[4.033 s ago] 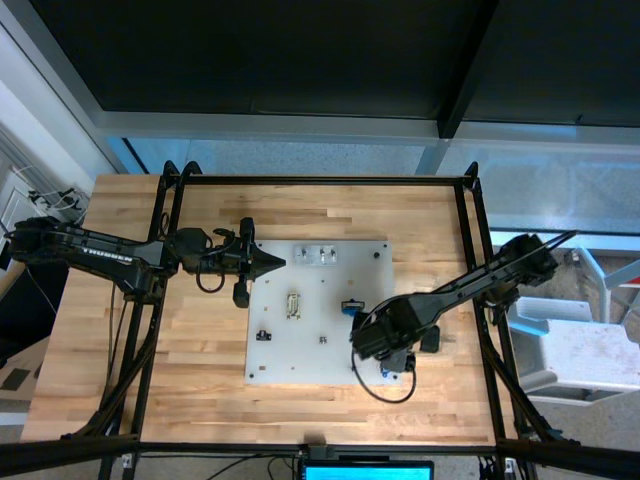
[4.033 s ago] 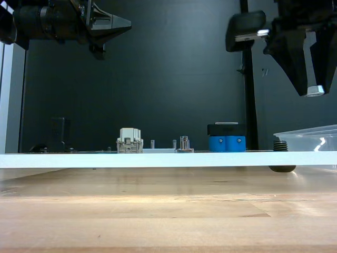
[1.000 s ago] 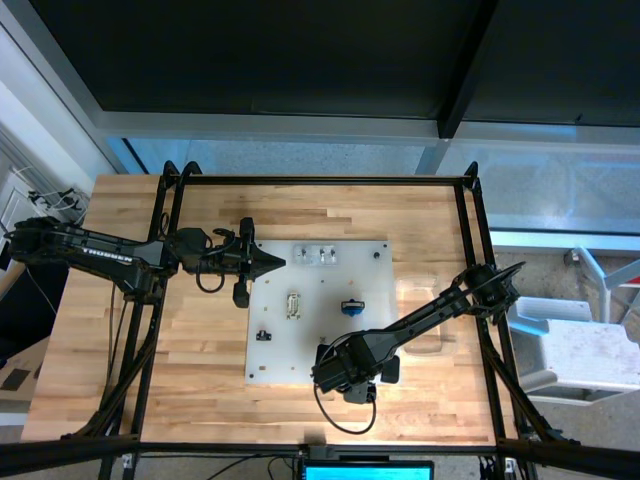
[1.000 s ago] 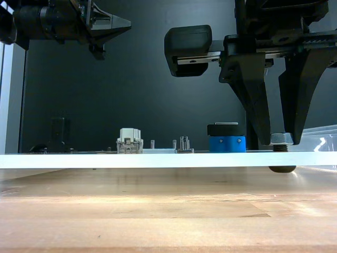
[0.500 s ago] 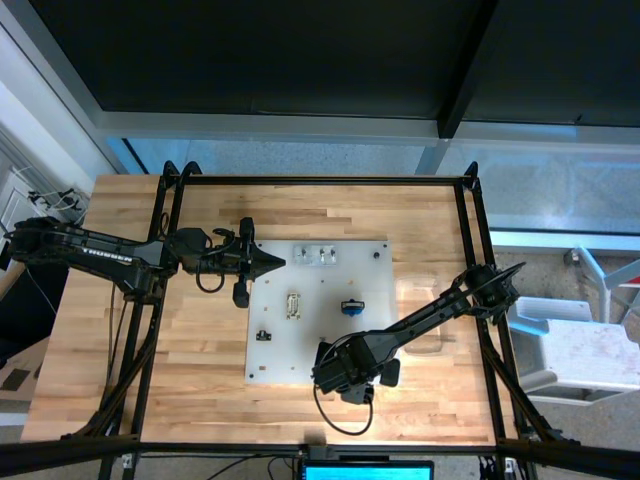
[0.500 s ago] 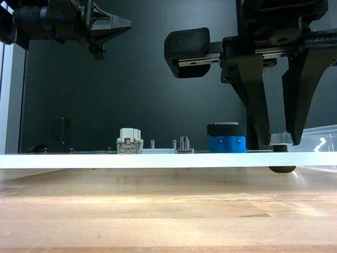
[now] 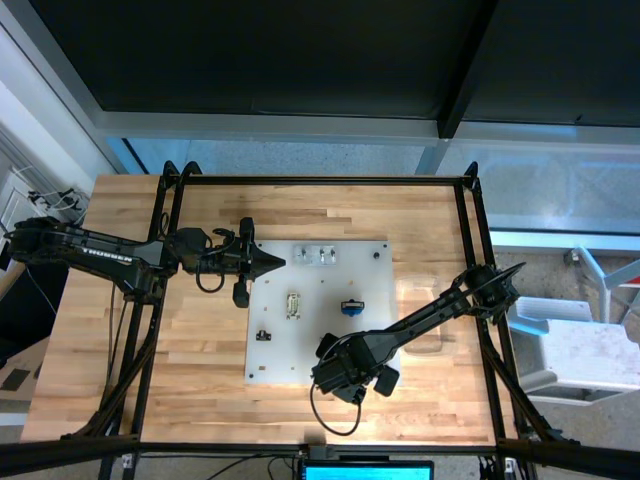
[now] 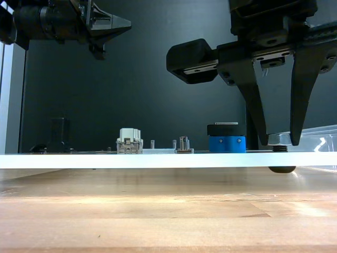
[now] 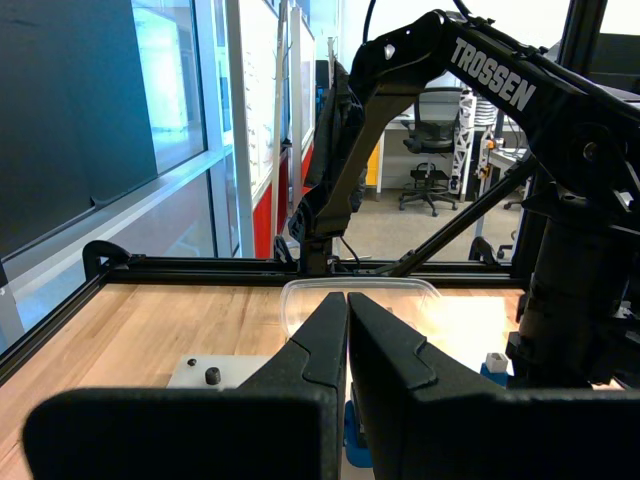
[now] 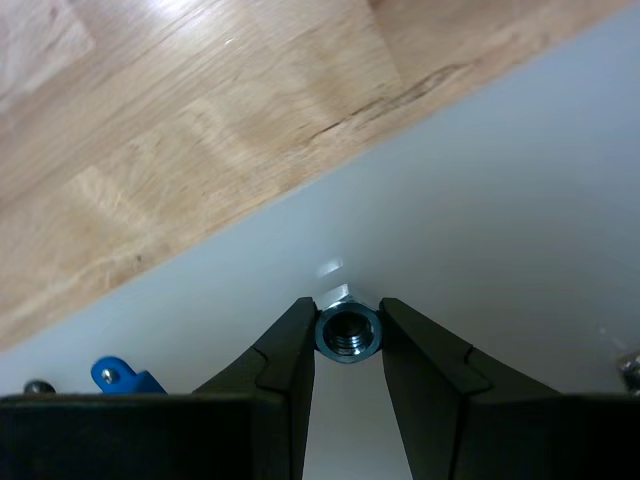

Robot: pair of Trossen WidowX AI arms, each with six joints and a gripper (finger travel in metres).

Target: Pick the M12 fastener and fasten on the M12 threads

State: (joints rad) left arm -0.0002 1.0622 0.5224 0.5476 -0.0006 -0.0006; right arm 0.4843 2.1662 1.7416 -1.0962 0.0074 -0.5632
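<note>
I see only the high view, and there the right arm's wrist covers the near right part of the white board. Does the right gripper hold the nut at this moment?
Observer: Yes. In the right wrist view the nut is pinched between the two fingers of the right gripper, low over the white board.
Operator: Is it on the stud?
Observer: In the low view the nut sits on top of the black stud. Some ribs show under it, so it is not run fully down.
Operator: And the left gripper?
Observer: The left gripper hangs high over the board's left edge, its fingers shut on nothing.
</note>
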